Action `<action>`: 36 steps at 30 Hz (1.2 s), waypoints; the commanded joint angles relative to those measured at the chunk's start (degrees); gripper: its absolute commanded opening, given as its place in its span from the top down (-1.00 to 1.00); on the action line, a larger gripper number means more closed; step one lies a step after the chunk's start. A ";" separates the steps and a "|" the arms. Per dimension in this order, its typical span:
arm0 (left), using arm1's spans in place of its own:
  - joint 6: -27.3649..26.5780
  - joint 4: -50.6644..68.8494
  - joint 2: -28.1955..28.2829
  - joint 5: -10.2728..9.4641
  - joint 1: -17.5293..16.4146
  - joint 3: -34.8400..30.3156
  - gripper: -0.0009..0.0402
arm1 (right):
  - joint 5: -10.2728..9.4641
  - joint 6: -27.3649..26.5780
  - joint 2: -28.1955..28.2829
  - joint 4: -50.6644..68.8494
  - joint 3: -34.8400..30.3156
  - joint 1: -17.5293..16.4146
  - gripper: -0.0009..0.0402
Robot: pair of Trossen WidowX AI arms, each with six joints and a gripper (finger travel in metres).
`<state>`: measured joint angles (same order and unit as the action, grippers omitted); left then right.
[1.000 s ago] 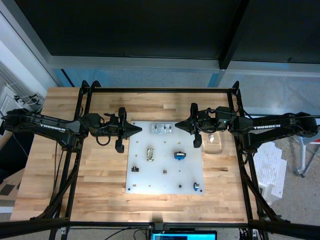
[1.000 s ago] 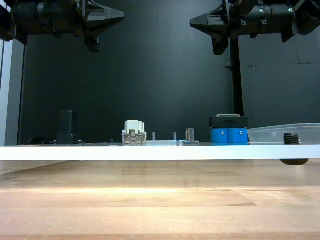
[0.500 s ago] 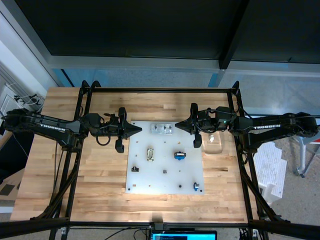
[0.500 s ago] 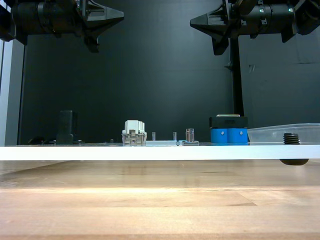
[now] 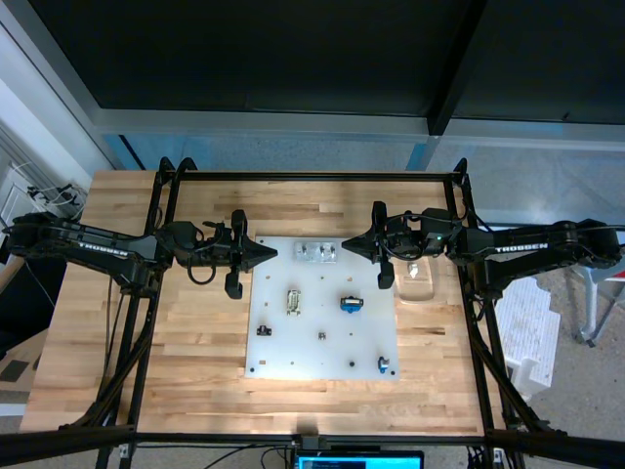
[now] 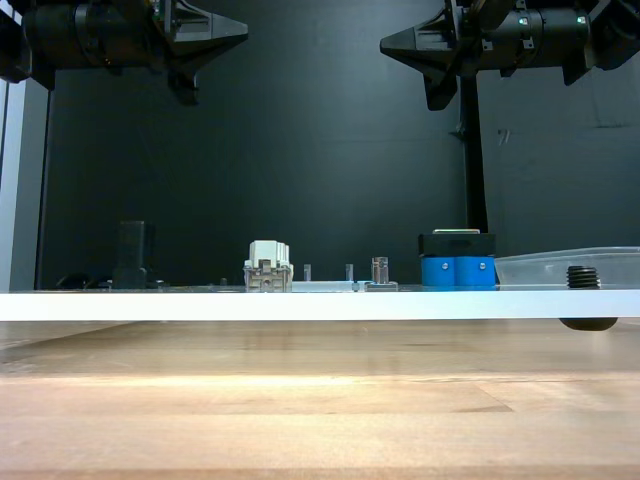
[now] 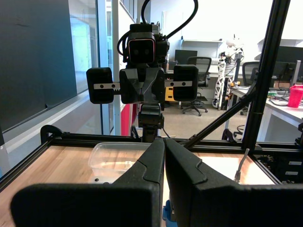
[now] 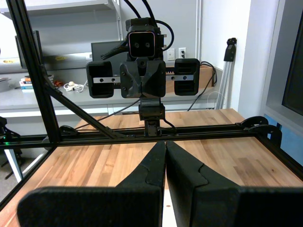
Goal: Pick the RJ45 connector and install on taskboard
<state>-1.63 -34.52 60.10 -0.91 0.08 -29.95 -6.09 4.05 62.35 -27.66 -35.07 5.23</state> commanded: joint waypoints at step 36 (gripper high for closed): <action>0.00 0.00 0.00 0.02 0.00 0.00 0.96 | 0.02 0.00 0.00 1.03 -0.04 0.02 0.96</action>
<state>-1.63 -34.50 60.10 -0.91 0.08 -29.93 -6.09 4.05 62.35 -27.14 -35.09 5.26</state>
